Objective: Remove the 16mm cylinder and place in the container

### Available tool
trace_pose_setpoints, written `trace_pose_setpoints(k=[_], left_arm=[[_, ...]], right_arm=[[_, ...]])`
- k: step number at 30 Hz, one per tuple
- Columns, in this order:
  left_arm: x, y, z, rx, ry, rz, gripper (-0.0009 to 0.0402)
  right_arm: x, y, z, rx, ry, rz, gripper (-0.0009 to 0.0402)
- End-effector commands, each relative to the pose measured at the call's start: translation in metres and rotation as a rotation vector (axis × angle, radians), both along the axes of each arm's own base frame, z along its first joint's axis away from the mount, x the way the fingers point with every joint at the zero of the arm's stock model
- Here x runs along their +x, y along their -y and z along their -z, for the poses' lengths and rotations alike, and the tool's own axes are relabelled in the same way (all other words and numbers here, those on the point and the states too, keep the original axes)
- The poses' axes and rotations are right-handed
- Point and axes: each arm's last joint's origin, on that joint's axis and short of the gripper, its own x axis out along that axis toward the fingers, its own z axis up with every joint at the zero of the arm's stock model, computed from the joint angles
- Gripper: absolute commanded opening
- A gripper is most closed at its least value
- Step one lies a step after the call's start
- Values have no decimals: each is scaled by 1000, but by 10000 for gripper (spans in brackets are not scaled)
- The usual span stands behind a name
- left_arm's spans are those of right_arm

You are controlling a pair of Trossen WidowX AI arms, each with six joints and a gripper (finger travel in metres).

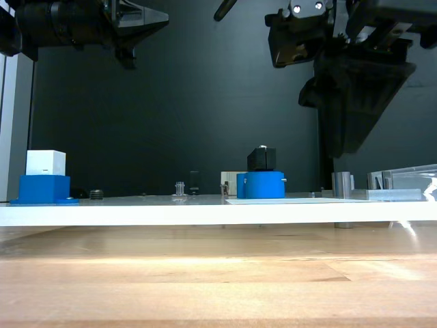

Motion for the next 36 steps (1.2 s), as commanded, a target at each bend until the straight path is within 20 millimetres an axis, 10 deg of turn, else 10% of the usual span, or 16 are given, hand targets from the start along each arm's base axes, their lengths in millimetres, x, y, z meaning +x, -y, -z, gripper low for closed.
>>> trace_pose_setpoints(k=[1, 11, 36], left_arm=[[0, 0, 0, 0, 0, 0, 0], [0, 0, 0, 0, 0, 0, 0], [0, 0, 0, 0, 0, 0, 0]], right_arm=[[3, -1, 8, -6, -14, 2, 208], [7, -2, 27, -16, -42, -1, 207], [7, -2, 26, -21, -31, -34, 2]])
